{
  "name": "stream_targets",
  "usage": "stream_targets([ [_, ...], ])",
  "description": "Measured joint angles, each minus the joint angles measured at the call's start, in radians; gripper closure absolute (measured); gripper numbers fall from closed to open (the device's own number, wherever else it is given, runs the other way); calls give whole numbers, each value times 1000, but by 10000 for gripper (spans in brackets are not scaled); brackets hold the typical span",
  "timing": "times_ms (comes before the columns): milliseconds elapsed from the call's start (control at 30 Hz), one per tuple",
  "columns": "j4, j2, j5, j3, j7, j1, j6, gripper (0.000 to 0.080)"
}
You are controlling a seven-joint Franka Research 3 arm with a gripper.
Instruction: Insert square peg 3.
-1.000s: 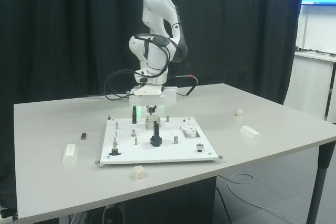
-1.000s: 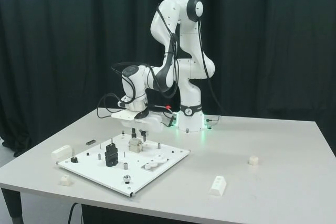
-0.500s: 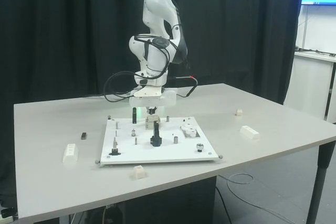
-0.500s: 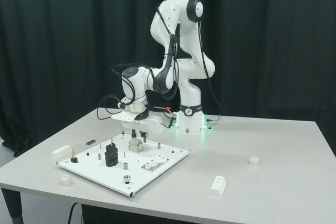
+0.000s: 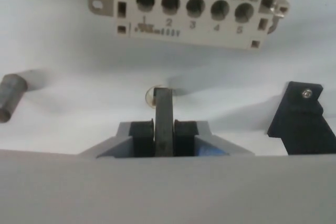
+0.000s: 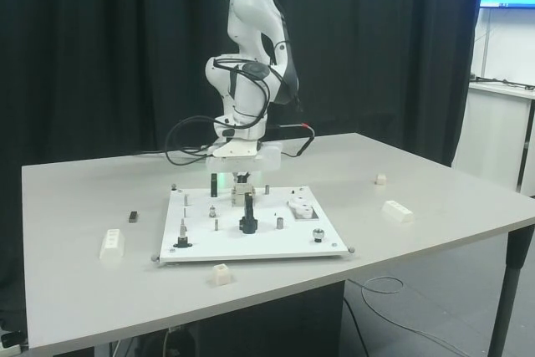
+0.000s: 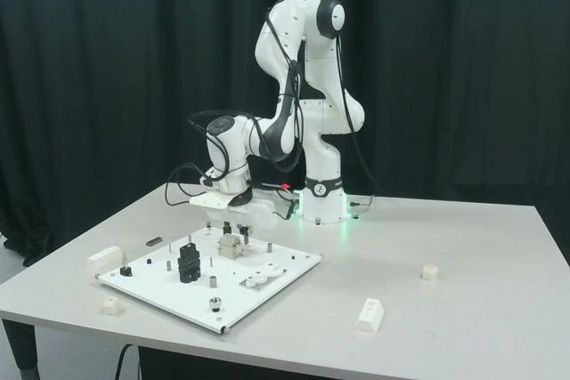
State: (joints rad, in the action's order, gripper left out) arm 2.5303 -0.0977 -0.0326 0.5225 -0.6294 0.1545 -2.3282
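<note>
peg (image 5: 163,121) — clamped between hand (image 5: 163,136) fingers

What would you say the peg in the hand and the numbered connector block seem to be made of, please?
The peg, clamped in the hand, looks like dark metal with a dull finish: flat faces, straight edges, a faint sheen. Dark plastic cannot be ruled out. The connector block looks like moulded plastic, matt and pale, with round sockets and raised numbers; its small corner clips look metallic.

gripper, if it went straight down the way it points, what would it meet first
Probably the white board: the peg held in the gripper hangs over a small round mark there, short of the numbered connector block. Depth is unclear.
</note>
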Motion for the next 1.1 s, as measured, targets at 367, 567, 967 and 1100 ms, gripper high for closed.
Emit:
stream_targets([
  [367, 1, -5, 11, -2, 6, 1, -1, 727],
  [567, 2, -10, 14, -2, 12, 1, -1, 727],
  [967, 2, -17, 26, -2, 26, 1, -3, 727],
  [1100, 2, -20, 26, -1, 26, 0, -4, 727],
])
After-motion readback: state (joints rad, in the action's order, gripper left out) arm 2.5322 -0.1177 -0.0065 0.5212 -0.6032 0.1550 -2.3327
